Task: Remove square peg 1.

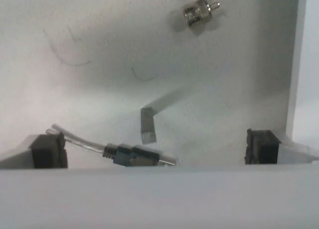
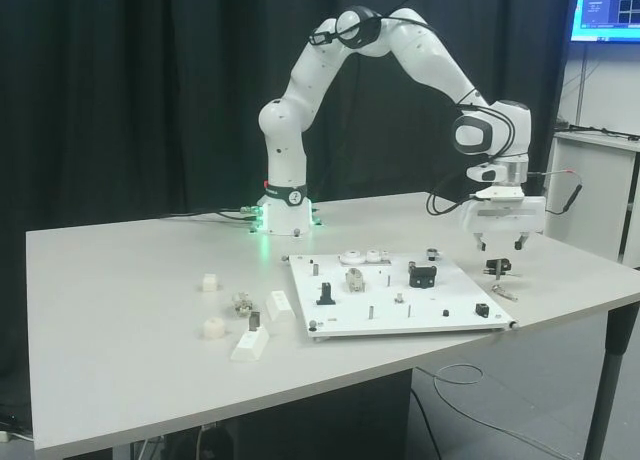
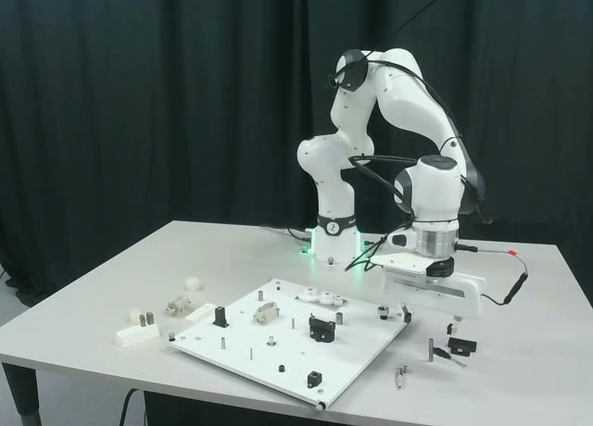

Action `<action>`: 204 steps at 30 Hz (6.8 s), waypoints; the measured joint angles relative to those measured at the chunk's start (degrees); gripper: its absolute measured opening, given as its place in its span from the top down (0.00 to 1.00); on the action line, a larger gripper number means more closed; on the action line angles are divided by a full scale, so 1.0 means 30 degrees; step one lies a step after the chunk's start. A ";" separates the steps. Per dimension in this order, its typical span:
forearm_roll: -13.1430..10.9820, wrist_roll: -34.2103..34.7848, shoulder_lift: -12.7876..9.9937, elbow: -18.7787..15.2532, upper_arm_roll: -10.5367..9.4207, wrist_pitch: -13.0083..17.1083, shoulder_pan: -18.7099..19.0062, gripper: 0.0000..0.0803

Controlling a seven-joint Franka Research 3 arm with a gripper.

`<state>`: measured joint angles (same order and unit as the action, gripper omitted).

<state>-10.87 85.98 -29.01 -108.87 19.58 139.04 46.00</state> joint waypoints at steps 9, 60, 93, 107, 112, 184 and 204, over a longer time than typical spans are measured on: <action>0.0009 0.0000 0.0058 0.0000 0.0005 -0.0022 0.0000 0.00; 0.4244 -0.5030 0.4661 -0.2713 0.2384 -0.5247 -0.3234 0.00; 0.2067 -1.6090 0.5551 -0.8412 0.2353 0.3613 -0.5992 0.00; -0.1881 -2.1827 0.3766 -0.8066 0.2003 0.4611 -0.6208 0.00; -0.1910 -2.1926 0.3491 -0.7870 0.1856 0.4171 -0.6206 0.00; -0.1727 -2.2380 0.2040 -0.5962 0.1795 0.1911 -0.6760 0.96; -0.0804 -2.1318 0.2320 -0.5090 0.1875 -0.0075 -0.6913 0.97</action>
<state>-13.29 22.03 -22.05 -124.14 25.20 138.81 25.26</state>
